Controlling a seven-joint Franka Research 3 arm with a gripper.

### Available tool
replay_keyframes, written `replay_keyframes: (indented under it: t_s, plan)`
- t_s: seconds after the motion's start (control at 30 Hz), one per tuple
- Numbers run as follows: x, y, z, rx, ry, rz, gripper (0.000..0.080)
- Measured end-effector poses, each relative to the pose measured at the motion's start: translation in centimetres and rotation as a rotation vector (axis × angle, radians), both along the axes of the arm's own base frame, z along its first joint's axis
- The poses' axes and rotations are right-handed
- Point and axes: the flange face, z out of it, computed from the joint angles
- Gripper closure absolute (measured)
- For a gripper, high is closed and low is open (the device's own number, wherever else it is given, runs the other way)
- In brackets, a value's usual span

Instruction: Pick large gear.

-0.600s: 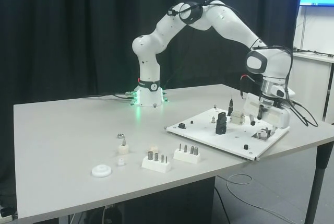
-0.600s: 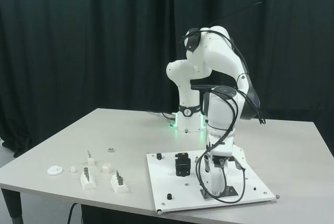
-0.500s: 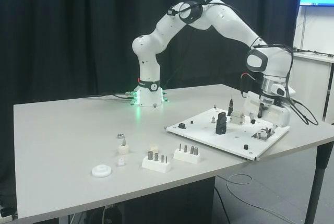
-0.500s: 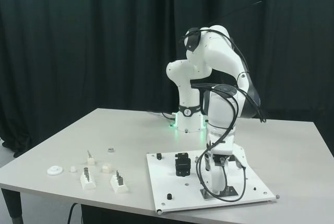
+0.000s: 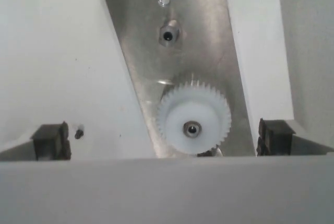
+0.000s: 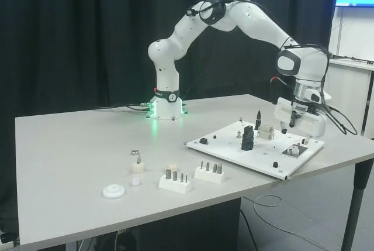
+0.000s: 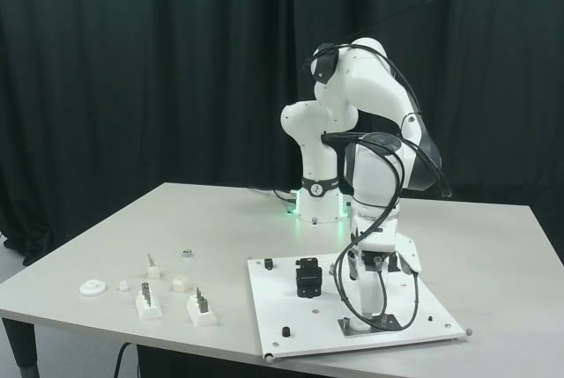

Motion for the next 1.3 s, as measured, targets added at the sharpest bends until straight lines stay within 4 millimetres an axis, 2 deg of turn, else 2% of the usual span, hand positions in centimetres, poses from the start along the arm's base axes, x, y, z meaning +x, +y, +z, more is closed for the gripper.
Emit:
replay_keyframes:
  t_s: [0.43,0.8,1.03,1.3]
  plan:
    - [-0.1,0.3,1.2,0.007,-0.006,-0.015,0.0003]
    - [0.7,-0.4,3.0,0.0,-0.033,-0.073,0.0003]
    - [1.7,-2.3,4.7,-0.037,-0.064,-0.119,0.0003]
    - [3.0,-5.9,6.7,-0.097,-0.094,-0.165,0.0003]
